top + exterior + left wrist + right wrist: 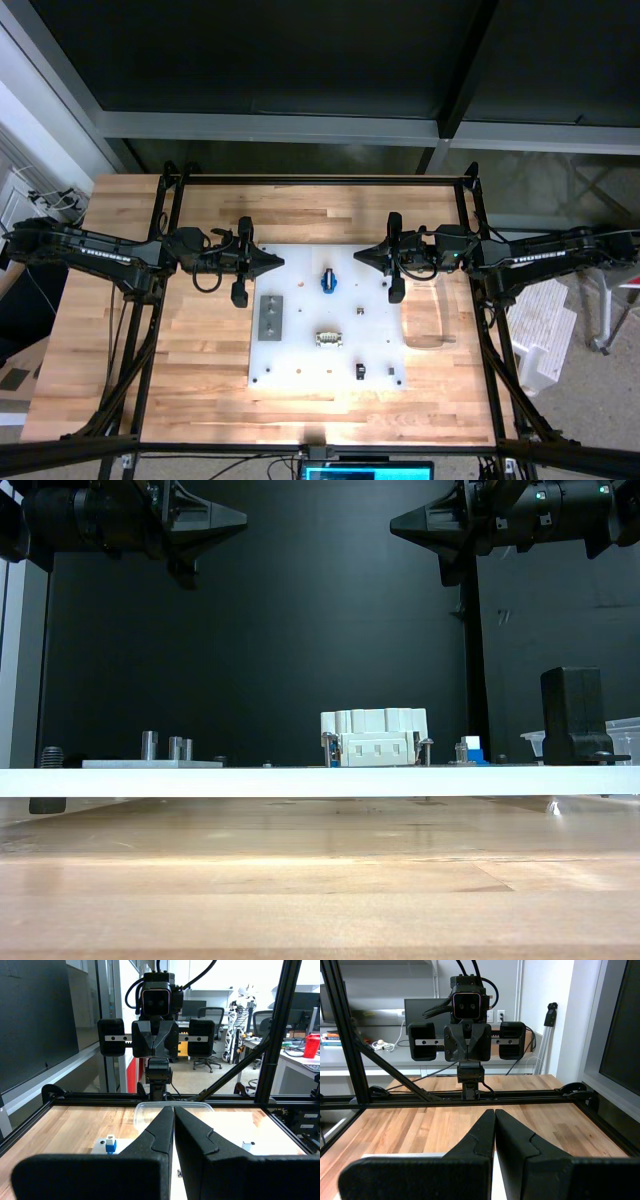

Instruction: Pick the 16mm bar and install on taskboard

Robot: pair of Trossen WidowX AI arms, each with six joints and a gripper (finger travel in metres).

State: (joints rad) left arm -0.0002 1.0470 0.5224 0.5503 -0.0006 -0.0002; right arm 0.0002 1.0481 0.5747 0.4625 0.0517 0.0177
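The taskboard (300, 300) is a white square plate lying in the middle of the wooden table, seen edge-on in the low view (300, 781). It carries a grey block (271, 315) with upright pegs (148, 745) and a blue knob (329, 281). I cannot pick out the 16mm bar in any view. My left gripper (280, 262) hovers high over the board's far left corner, shut and empty (173, 1108). My right gripper (357, 253) faces it from above the far right part of the board, also shut and empty (494, 1111).
A white connector (328, 340) and a black square part (360, 371) stand near the board's front edge. A clear plastic tray (432, 320) lies on the table just right of the board. A black frame (160, 300) runs around the table.
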